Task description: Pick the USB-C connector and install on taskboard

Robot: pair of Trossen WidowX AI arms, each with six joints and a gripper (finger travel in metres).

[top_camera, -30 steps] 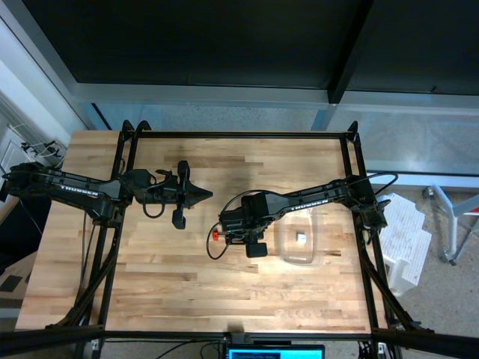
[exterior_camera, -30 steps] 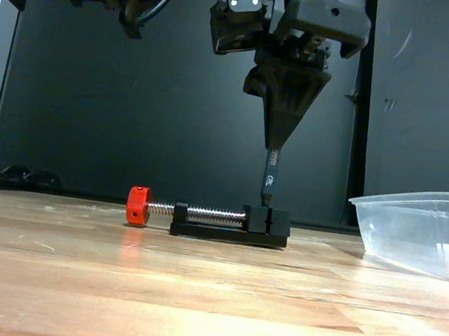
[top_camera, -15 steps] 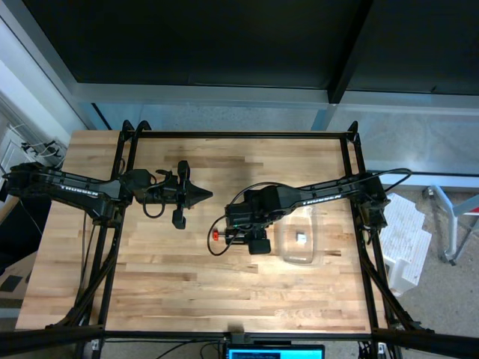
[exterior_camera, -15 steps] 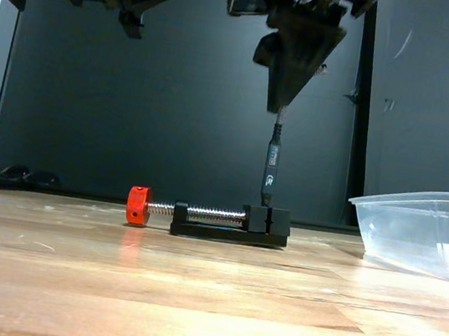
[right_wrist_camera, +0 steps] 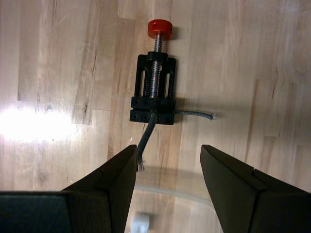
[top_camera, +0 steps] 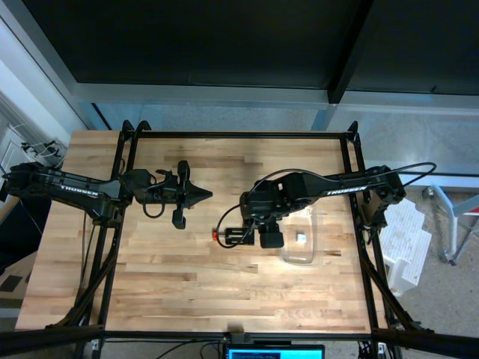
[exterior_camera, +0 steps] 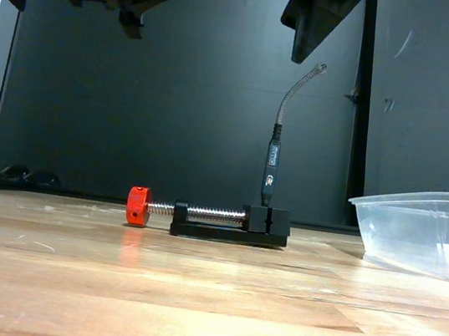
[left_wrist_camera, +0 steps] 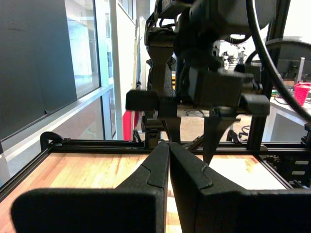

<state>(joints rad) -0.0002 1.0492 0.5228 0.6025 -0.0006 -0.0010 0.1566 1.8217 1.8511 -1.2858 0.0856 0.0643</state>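
Right gripper has let go and lifted clear, jaws wide. USB-C connector stands alone in the taskboard, 9 o'clock of the clear tray; I read it as installed. Left gripper closed, parked at board's 10 o'clock.

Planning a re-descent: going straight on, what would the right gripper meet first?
Probably the wire tip of the USB-C connector, which stands in the taskboard just below the open right gripper; depth is unclear. The left gripper hangs shut, parked off to the left.
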